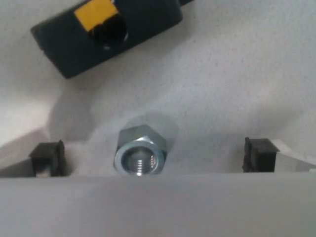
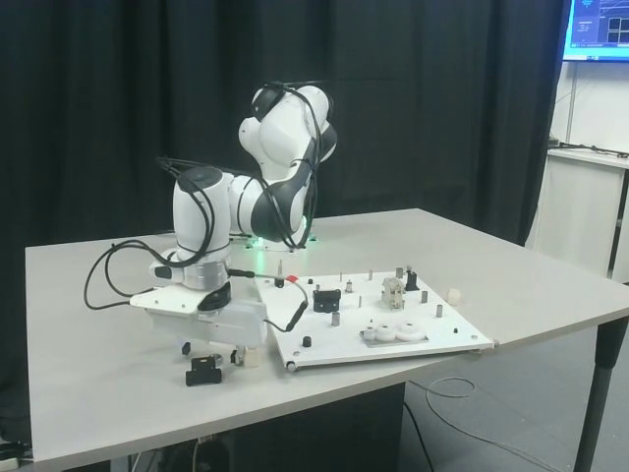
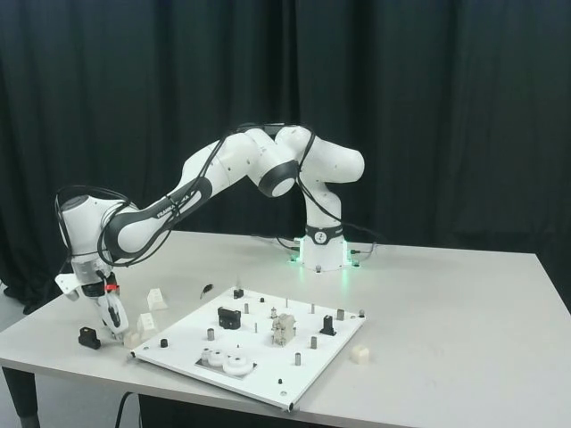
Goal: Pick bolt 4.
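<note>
A grey metal hex part (image 1: pixel 140 150) with a threaded bore lies on the grey table, seen end-on in the wrist view. My gripper (image 1: pixel 153 158) is open and low over the table, with the hex part between its two black fingertips (image 1: pixel 48 159) and touching neither. The part sits nearer one fingertip than the other. From the first room view my gripper (image 2: pixel 221 356) hangs just off the white board's near left corner. The second room view has my gripper (image 3: pixel 116 332) at the table's left end. The hex part itself is hidden in both room views.
A black block with a labelled hole (image 1: pixel 106 32) lies close beyond the hex part, also visible as the black block (image 2: pixel 203 372) near the table's front edge. The white assembly board (image 2: pixel 452 339) carrying pegs, gears and small fixtures lies beside the gripper. A small white cube (image 3: pixel 359 354) rests past the board.
</note>
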